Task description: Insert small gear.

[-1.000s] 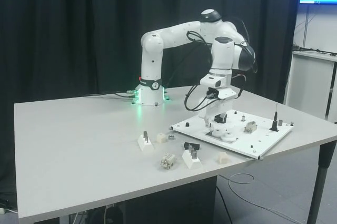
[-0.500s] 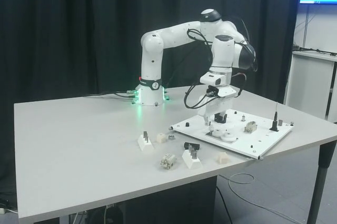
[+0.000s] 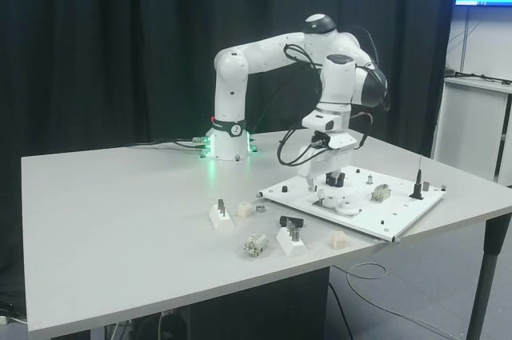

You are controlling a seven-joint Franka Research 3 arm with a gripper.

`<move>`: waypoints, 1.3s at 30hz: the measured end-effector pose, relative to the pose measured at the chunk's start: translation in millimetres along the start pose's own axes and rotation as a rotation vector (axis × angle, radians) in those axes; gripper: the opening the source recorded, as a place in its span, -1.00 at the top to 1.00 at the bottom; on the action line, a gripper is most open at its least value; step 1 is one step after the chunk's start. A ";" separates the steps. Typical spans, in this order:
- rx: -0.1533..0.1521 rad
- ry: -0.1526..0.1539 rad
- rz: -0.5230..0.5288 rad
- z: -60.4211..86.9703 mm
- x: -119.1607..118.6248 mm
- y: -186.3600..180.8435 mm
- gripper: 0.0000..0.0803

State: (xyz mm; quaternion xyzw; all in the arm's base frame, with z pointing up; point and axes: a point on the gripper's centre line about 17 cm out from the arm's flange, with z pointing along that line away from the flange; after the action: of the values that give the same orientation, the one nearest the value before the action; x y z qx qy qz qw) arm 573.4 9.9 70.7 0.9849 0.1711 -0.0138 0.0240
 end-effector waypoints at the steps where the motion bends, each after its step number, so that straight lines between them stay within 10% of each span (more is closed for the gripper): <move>1: -0.001 -0.001 0.001 0.5 -0.5 1.1 -0.99; 39: -0.012 -0.011 0.054 12.0 -12.7 33.1 -0.99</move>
State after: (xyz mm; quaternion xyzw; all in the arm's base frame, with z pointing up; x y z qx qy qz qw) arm 572.4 -26.1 60.5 0.9889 0.1444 -0.0174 0.0313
